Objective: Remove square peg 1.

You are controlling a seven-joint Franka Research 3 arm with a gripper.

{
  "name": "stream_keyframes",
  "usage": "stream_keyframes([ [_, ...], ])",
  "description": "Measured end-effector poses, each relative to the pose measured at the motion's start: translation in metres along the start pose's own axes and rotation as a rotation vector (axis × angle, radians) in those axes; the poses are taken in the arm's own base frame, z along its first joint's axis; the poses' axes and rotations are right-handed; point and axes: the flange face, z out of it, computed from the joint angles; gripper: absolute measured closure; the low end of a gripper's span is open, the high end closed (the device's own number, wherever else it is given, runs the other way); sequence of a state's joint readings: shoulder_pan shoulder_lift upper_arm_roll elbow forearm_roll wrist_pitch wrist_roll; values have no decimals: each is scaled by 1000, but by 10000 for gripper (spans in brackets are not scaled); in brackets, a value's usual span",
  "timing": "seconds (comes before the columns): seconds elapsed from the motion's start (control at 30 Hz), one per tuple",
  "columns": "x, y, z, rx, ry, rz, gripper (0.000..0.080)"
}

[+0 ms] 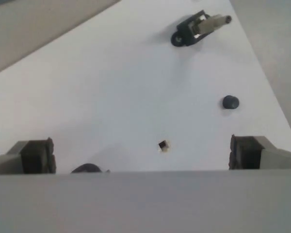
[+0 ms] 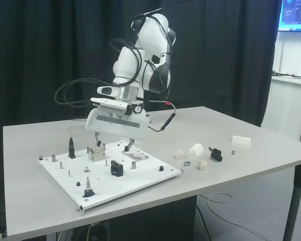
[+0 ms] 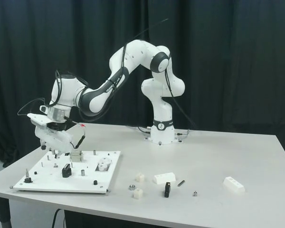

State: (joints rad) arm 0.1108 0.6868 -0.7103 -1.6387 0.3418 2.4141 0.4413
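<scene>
Wrist view: the end effector (image 1: 140, 154) is seen with fingers apart, empty, above the white board (image 1: 111, 87). Square peg 1 cannot be identified with certainty. It is judged small, light, rigid; gripping its flat sides is advised.

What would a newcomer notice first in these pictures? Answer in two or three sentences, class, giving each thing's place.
The white arm arches from its base at the table's rear down to the white board near the table's edge. Its gripper hangs open just above the board's small fixtures. Loose white blocks lie on the grey table beside the board.
</scene>
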Motion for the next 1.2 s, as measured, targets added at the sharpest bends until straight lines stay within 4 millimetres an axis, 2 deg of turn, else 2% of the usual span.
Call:
stream_keyframes([
  [0.73,20,-5,-2,19,-66,-80,3],
  [1.2,17,-9,-1,34,-74,-297,3],
])
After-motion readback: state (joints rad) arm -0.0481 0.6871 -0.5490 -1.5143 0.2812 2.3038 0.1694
